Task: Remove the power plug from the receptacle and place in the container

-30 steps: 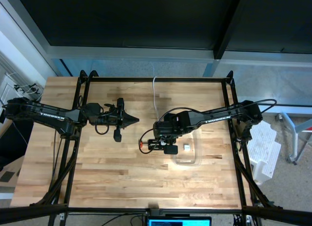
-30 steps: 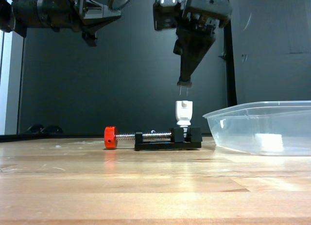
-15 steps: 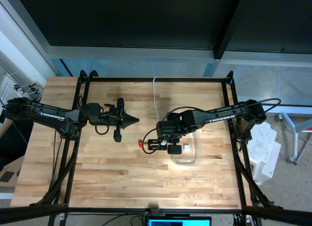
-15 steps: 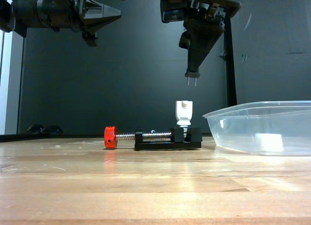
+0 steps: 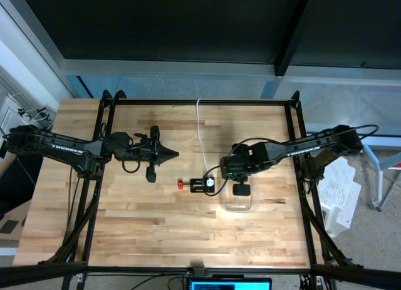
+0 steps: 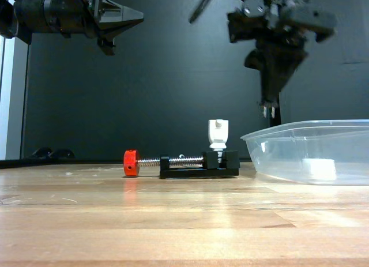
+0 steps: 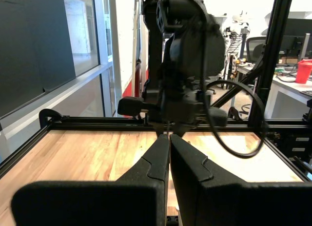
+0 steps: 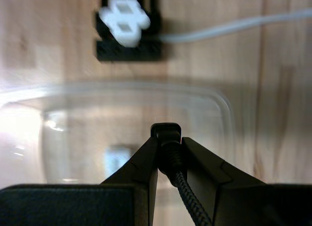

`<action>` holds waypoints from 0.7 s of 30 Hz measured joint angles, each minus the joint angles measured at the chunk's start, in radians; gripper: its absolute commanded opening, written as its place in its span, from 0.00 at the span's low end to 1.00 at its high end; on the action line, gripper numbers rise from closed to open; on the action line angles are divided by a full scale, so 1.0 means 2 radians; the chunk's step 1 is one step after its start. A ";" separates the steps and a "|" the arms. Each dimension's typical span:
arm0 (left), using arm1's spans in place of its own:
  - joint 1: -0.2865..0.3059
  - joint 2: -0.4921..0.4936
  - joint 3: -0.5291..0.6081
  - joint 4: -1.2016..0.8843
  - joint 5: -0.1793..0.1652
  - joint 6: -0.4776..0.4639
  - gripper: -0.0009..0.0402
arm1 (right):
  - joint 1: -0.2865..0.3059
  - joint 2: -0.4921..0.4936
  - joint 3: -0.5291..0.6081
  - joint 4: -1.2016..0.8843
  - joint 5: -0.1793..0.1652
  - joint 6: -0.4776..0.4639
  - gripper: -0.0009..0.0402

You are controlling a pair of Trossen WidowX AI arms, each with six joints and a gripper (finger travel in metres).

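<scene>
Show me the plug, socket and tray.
container (image 6: 288, 157): low view, near wall.
power plug (image 6: 267, 109): low view, prongs, in right gripper (image 8: 169, 140) above container.
receptacle (image 6: 218, 131): low view, white head.
left gripper (image 5: 175, 155): high view, tip, parked left.

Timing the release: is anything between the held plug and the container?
Nothing visible. The right gripper holds the power plug above the open container; its white cube lies aside. The left gripper is parked far left.

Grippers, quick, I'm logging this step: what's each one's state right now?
Left gripper: shut, empty, parked high at the left.
Right gripper: shut on the power plug, over the container.
</scene>
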 measured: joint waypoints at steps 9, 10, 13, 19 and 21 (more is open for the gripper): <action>0.000 0.000 0.000 0.000 0.000 0.000 0.02 | 0.008 -0.030 -0.078 0.037 0.002 0.027 0.08; 0.000 0.000 0.000 0.000 0.000 0.000 0.02 | 0.009 -0.031 -0.083 0.042 0.002 0.029 0.09; 0.000 0.000 0.000 0.000 0.000 0.000 0.02 | 0.011 -0.031 -0.091 0.055 0.007 0.034 0.13; 0.000 0.000 0.000 0.000 0.000 0.000 0.02 | 0.016 -0.023 -0.093 0.069 0.014 0.041 0.19; 0.000 0.000 0.000 0.000 0.000 0.000 0.02 | 0.017 -0.022 -0.093 0.072 0.014 0.041 0.20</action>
